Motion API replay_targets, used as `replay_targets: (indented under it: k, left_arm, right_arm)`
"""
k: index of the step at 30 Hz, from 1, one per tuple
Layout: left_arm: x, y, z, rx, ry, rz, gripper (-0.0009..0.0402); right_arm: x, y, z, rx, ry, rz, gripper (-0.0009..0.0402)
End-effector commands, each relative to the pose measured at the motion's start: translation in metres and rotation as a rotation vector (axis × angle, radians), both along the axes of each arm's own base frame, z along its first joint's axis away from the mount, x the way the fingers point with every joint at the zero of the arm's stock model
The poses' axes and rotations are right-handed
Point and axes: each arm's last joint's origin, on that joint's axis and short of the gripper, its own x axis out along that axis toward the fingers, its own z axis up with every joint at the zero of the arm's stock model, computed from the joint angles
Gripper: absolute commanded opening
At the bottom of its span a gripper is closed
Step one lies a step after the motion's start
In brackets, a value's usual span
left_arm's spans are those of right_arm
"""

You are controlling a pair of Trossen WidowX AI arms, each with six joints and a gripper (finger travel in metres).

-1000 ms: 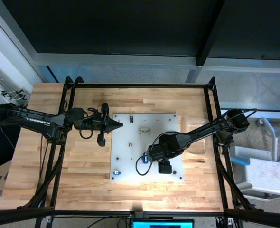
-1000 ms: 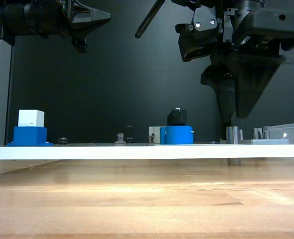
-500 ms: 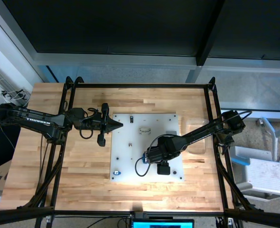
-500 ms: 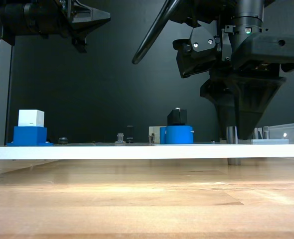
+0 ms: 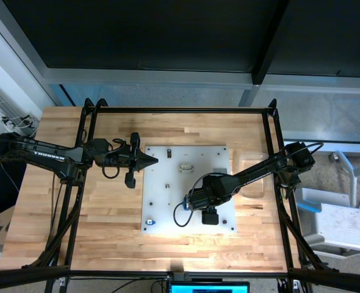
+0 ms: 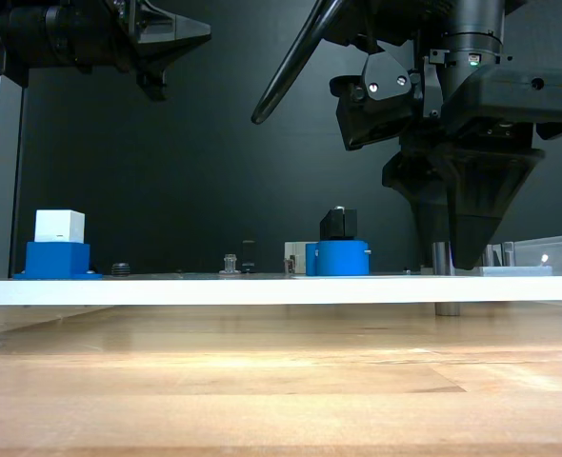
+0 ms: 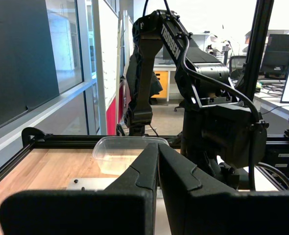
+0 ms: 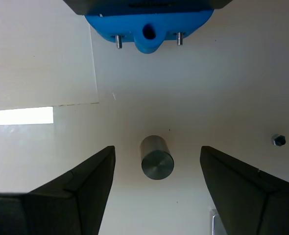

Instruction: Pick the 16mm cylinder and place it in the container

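Butcher-block table point(image 5: 107, 207) under black frame point(image 5: 180, 110), dark backdrop point(image 6: 243, 162).

The cylinder point(image 8: 156, 157) stood on the board point(image 5: 162, 201), near its front right corner, between the right gripper's point(image 6: 462, 252) parted fingers. The container point(image 5: 246, 160) lay just right of the board. The left gripper point(image 5: 151, 160) hung above the board's left edge.

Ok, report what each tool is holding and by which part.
Nothing is held. The right tool is open, straddling the small dark-grey metal cylinder without touching it. The left tool is shut, empty, raised by the white board's left edge.
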Motion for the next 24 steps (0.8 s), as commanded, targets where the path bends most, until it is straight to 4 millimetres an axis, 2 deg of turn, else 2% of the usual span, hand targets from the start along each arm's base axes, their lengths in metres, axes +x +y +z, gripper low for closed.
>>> replay_targets:
  k: [1,15,24]
  left_arm:
    - [0.0001,0.0000,0.0000,0.000,0.000,0.000,0.0000]
    - [0.0001,0.0000,0.0000,0.000,0.000,0.000,0.0000]
    - [0.0001,0.0000,0.0000,0.000,0.000,0.000,0.0000]
  right_arm:
    - [-0.0002,0.0001,0.0001,-0.001,0.002,0.000,0.0203]
    - [0.0000,0.0000,0.0001,-0.001,0.001,0.000,0.0058]
    - [-0.0001,0.0000,0.0001,0.000,0.001,0.000,0.0008]
